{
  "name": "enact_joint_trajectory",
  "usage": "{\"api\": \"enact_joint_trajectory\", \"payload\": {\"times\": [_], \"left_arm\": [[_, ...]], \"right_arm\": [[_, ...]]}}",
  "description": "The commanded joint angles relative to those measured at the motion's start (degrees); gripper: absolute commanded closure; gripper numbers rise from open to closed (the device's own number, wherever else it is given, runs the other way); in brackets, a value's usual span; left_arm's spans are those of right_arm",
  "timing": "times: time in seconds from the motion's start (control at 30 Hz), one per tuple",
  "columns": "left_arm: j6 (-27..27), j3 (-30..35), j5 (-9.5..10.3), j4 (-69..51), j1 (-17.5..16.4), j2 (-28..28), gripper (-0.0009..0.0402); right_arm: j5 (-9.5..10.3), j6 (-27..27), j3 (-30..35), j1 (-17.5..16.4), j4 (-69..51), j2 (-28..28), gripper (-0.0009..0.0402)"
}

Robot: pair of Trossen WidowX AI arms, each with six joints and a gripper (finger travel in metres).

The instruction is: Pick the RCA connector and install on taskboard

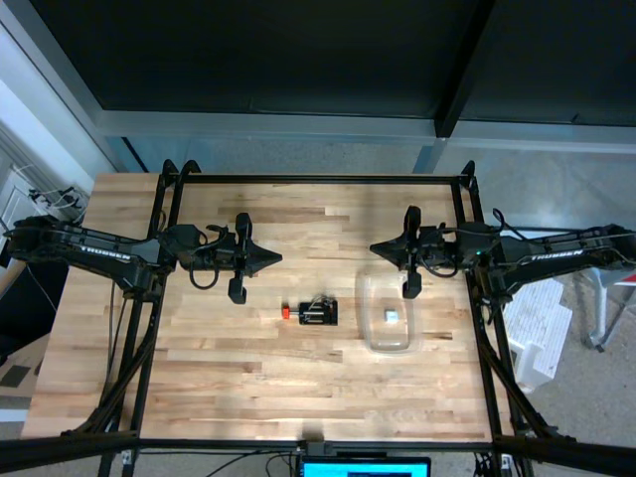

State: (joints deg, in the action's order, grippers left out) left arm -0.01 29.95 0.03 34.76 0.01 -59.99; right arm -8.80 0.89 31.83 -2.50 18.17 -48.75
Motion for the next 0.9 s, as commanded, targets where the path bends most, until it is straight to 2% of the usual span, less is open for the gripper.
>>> {"api": "enact_joint_trajectory", "payload": {"times": [0.03,0.17,0.23,0.43,0.6,0.67,0.83,0.9], "left_arm": [[0.0,0.0,0.0,0.0,0.0,0.0,0.0393],[0.0,0.0,0.0,0.0,0.0,0.0,0.0393],[0.0,0.0,0.0,0.0,0.0,0.0,0.0393],[0.0,0.0,0.0,0.0,0.0,0.0,0.0393],[0.0,0.0,0.0,0.0,0.0,0.0,0.0393],[0.0,0.0,0.0,0.0,0.0,0.0,0.0393],[0.0,0.0,0.0,0.0,0.0,0.0,0.0393],[0.0,0.0,0.0,0.0,0.0,0.0,0.0393]], "right_arm": [[1.11,1.7,-1.3,0.0,1.3,0.0,0.0393],[1.77,2.1,-1.8,0.0,1.5,0.0,0.0393],[4.42,2.8,-1.7,0.0,1.5,0.0,0.0393],[3.23,2.6,-1.7,0.1,1.5,-0.1,0.0393],[3.28,1.7,-1.7,0.3,1.5,-0.1,0.0393],[3.43,1.7,-1.7,0.4,1.6,-0.1,0.0393],[5.95,1.7,-1.7,0.6,2.3,-0.1,0.0393],[5.9,1.8,-1.7,0.9,2.3,-0.1,0.0393]]}}
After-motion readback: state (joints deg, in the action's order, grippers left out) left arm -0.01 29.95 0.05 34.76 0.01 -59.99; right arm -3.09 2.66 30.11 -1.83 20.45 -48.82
